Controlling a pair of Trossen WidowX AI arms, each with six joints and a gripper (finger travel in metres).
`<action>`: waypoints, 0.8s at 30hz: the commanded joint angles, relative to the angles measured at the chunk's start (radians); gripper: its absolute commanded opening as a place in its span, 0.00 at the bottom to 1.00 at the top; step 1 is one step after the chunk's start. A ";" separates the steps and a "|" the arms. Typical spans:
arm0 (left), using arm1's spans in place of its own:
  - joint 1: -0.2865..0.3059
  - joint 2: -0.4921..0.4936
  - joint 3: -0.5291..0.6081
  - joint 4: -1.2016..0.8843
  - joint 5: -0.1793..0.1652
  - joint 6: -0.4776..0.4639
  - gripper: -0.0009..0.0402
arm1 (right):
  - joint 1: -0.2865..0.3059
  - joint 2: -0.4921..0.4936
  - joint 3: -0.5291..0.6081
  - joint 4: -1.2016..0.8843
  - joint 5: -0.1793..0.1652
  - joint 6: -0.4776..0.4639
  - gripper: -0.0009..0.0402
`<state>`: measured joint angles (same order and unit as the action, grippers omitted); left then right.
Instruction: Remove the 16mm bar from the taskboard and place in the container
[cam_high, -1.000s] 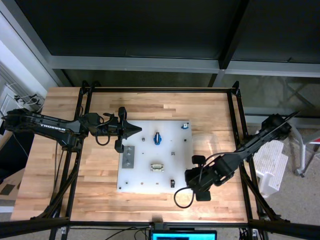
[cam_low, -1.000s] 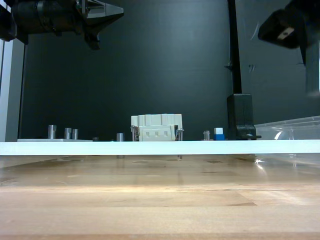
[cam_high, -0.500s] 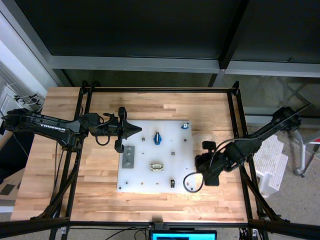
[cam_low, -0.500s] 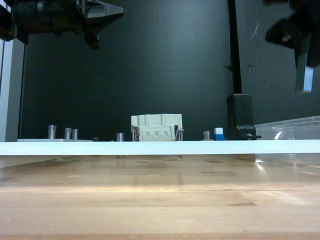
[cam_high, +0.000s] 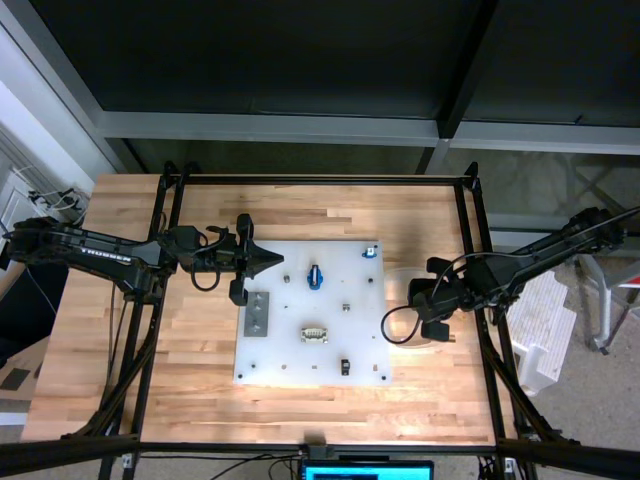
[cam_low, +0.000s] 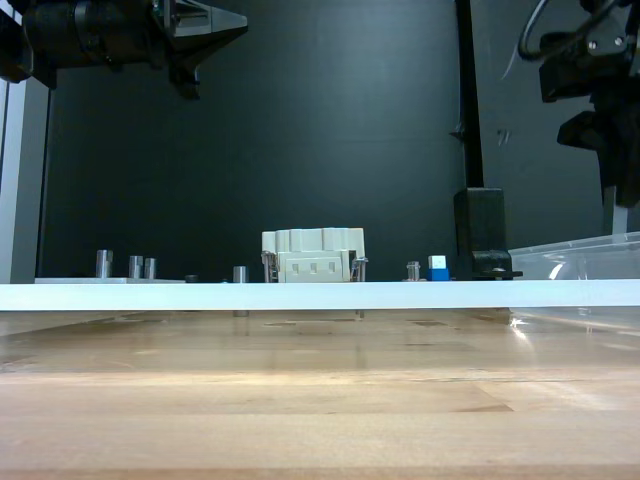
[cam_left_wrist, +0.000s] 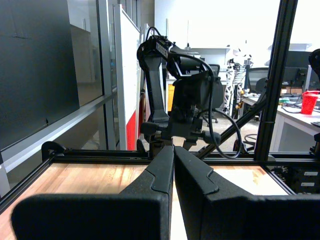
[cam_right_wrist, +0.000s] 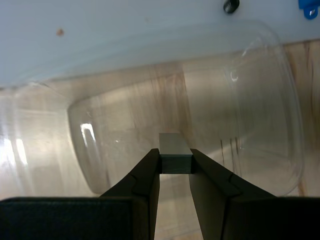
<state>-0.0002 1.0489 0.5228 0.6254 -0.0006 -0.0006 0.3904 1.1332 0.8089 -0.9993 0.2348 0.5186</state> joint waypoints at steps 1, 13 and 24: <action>0.000 0.000 0.000 0.000 0.000 0.000 0.02 | 0.000 0.005 -0.005 0.023 0.000 0.000 0.20; 0.000 0.000 0.000 0.000 0.000 0.000 0.02 | -0.007 0.000 -0.005 0.081 0.010 -0.030 0.50; 0.000 0.000 0.000 0.000 0.000 0.000 0.02 | -0.179 -0.083 -0.005 0.257 -0.020 -0.262 0.50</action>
